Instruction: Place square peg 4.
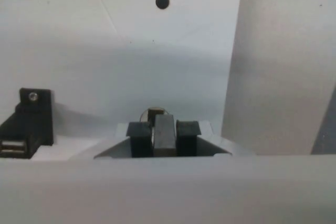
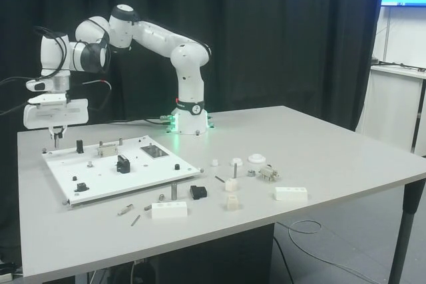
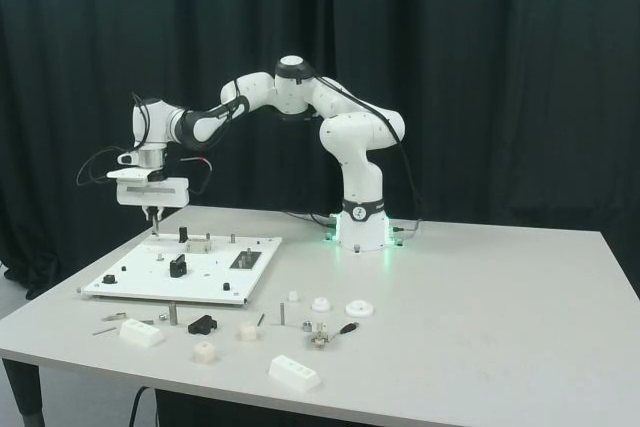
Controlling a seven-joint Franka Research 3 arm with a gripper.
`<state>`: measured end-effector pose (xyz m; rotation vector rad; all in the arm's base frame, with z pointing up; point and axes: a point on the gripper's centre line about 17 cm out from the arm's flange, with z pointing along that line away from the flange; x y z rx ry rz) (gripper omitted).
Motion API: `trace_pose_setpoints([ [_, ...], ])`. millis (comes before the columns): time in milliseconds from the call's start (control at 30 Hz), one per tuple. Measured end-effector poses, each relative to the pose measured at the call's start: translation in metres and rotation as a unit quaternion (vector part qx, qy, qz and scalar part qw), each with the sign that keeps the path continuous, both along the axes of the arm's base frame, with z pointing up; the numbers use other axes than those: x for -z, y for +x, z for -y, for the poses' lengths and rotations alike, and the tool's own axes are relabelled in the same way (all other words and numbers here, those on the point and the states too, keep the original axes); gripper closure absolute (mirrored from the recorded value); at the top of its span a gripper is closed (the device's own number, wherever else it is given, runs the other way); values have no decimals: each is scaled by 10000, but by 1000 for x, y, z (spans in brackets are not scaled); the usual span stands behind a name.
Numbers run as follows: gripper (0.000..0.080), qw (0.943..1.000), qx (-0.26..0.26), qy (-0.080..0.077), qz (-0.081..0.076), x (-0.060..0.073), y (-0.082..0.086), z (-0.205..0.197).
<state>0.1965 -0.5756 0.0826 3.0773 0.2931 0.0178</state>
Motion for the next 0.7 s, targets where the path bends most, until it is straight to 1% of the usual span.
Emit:
trace_pose_setpoints([
  [133, 710, 10000, 20, -20, -6, -6, 2, 0],
  [300, 710, 10000, 28, -28, -17, -10, 3, 0],
  [700, 710, 10000, 77, -33, -12, -11, 4, -1],
])
